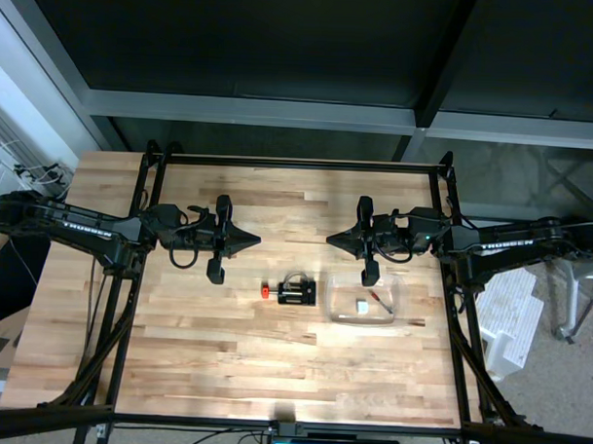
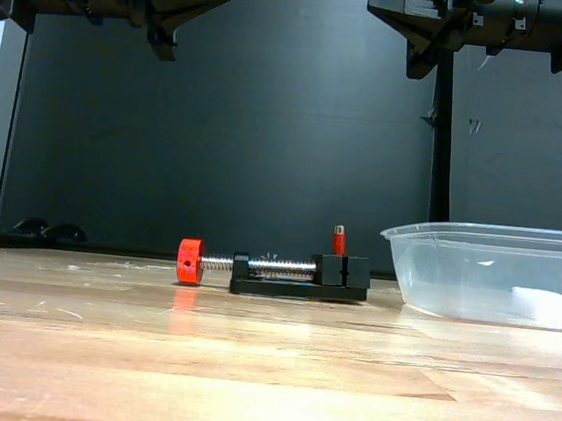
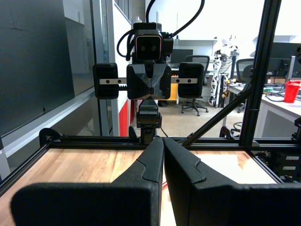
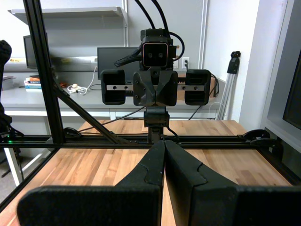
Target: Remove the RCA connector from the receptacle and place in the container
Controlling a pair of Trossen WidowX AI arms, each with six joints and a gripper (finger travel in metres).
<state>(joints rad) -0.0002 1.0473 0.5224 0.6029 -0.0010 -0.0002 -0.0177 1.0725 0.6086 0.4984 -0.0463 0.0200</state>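
Task looks finished: the plug is in the tray and both arms are parked.
From above, you see the plug [image 1: 381, 306] lying in the tray [image 1: 363, 322], apart from the block [image 1: 292, 292]. In the low view, a red stub [image 2: 338, 240] stands on that block. In the wrist views, the left tool [image 3: 163, 140] and right tool [image 4: 164, 141] are pressed together, empty, high above the table [image 1: 224, 356].

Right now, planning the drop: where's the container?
High view: the container sits just right of the receptacle, near the raised right hand; the left hand hangs opposite.
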